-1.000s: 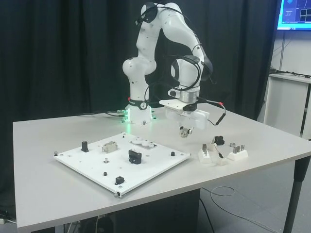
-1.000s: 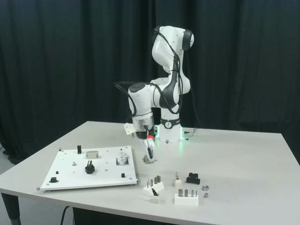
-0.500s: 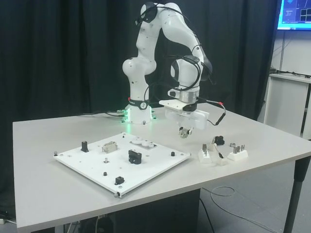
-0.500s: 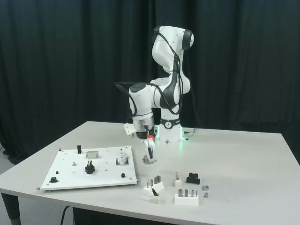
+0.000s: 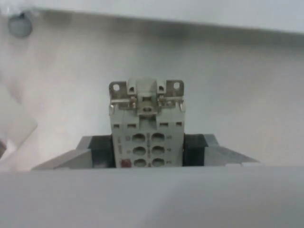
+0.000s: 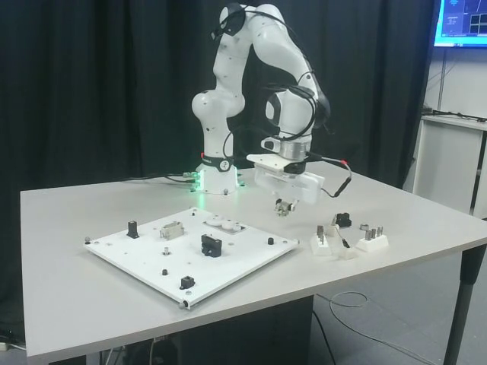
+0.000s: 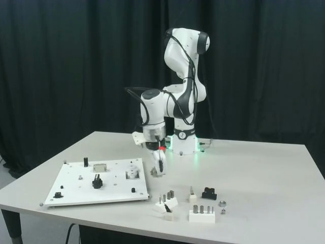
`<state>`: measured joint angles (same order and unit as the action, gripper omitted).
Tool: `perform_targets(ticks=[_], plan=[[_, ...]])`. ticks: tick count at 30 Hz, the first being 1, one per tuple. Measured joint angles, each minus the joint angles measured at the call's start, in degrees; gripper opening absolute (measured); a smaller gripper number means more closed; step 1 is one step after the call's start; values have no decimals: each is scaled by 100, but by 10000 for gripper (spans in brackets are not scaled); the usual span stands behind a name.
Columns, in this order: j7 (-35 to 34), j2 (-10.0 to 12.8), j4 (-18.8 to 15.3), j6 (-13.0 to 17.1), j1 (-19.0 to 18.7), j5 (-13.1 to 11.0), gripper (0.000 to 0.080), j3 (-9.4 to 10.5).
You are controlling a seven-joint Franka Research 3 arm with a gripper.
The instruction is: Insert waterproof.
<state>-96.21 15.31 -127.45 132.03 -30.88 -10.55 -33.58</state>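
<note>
No text, brand or number can be read anywhere. The connector (image 5: 146,124) in the wrist view bears tiny marks beside its holes, too small to read; the wall screen (image 6: 461,21) shows only blurred graphics.

I am seeing the waterproof connector (image 5: 147,127) with its lower end hiding behind the pale blurred band along the bottom of the wrist frame. In both room views the small parts on the white board (image 6: 243,262) are looking too small for me to identify. At the upper right of the first room view, a screen (image 6: 462,23) is getting cut off by the edge.
</note>
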Motion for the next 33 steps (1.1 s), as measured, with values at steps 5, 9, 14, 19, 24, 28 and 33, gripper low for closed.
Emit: perform_targets(ticks=[5, 9, 14, 19, 24, 28, 33], plan=[[-233, -57, -4, 2, 118, 551, 308, -15], [-356, -143, -33, 1, 285, 977, 308, -15], [-371, -290, -118, 1, 551, 1386, 308, -15], [-365, -461, -216, 1, 852, 1723, 308, -14], [-275, -624, -308, 20, 1167, 1978, 308, -15], [-61, -720, -343, 45, 1420, 2078, 308, -18], [274, -804, -376, 120, 1728, 2110, 308, -74]])
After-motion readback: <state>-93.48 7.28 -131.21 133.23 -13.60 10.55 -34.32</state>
